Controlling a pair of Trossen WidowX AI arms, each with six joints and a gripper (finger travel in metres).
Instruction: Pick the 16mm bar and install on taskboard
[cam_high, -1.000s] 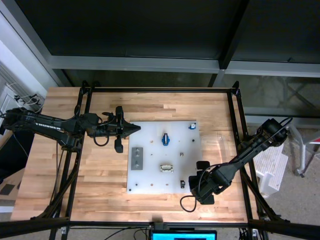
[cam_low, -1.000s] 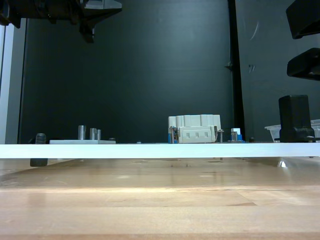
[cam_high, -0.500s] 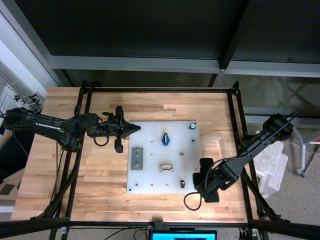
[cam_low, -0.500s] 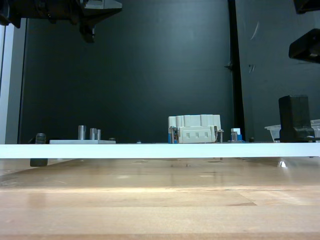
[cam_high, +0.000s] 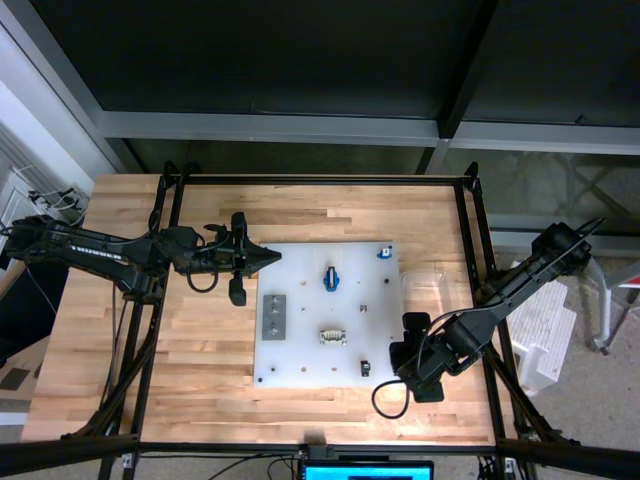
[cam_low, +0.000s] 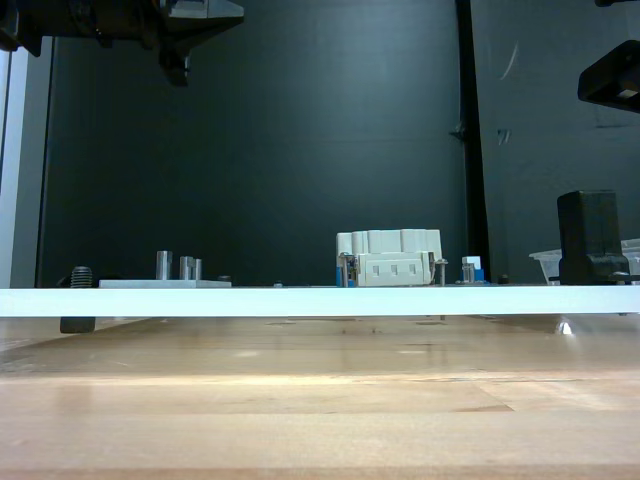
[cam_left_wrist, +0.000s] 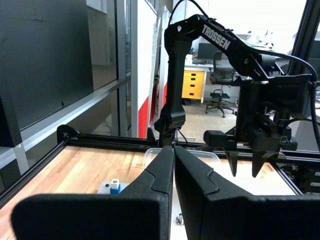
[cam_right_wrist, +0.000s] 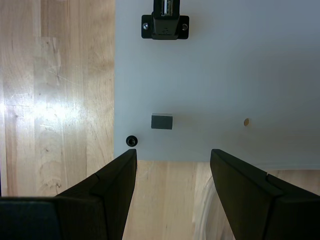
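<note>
Several short metal bars (cam_low: 185, 267) stand upright in a grey block (cam_high: 273, 317) on the left of the white taskboard (cam_high: 300, 355); which of them is the 16mm bar I cannot tell. My right gripper (cam_high: 404, 345) hangs open and empty above the board's near right edge, its fingers high in the low view (cam_low: 612, 40). The right wrist view shows its fingertips (cam_right_wrist: 125, 165) spread over the board's edge (cam_right_wrist: 200, 75), with nothing between them. My left gripper (cam_high: 270, 258) is shut and empty, high over the board's far left corner, with its fingers (cam_left_wrist: 165, 170) pressed together.
The board carries a blue part (cam_high: 331, 278), a white connector (cam_high: 333, 337), a black connector (cam_high: 366, 368) and a small blue-white piece (cam_high: 383, 252). A clear plastic tray (cam_high: 430, 285) lies right of the board. Black frame rails (cam_high: 470, 260) run along the table's sides.
My right gripper has risen and drifted slightly right, still open and empty. The left arm and the bars have not moved.
</note>
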